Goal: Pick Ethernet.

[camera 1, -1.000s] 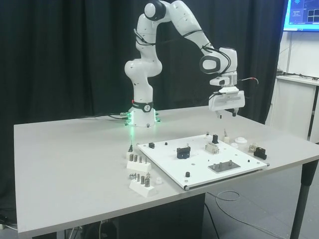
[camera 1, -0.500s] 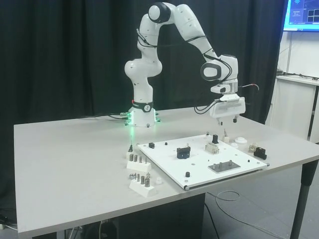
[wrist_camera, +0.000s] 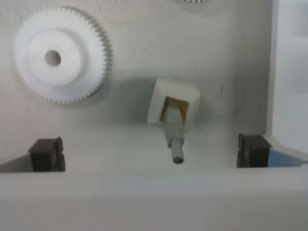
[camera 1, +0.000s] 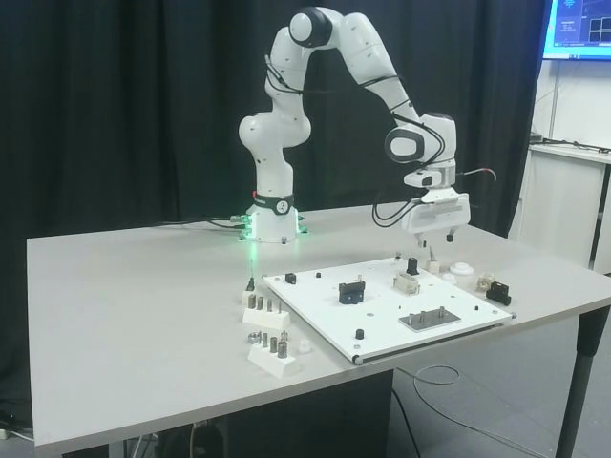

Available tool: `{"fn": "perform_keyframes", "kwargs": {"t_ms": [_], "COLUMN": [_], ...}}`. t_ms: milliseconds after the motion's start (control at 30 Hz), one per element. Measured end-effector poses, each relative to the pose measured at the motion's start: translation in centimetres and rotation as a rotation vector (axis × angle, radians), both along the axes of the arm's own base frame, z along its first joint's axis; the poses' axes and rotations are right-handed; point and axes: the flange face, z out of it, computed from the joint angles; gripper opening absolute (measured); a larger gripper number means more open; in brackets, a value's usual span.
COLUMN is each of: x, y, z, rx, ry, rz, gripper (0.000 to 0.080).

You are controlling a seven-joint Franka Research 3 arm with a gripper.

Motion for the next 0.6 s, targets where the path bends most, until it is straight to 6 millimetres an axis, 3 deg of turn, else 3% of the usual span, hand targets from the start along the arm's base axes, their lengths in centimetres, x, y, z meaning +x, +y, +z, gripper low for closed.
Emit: {"fn": "perform_keyframes", "kwargs": {"t_ms": [600], "x": [-0.1], "y": [0.3], "z": [-2.0], "rx": [0.018], "ry": [0.004], "rz": [-0.013], "gripper": [0.0800]}}
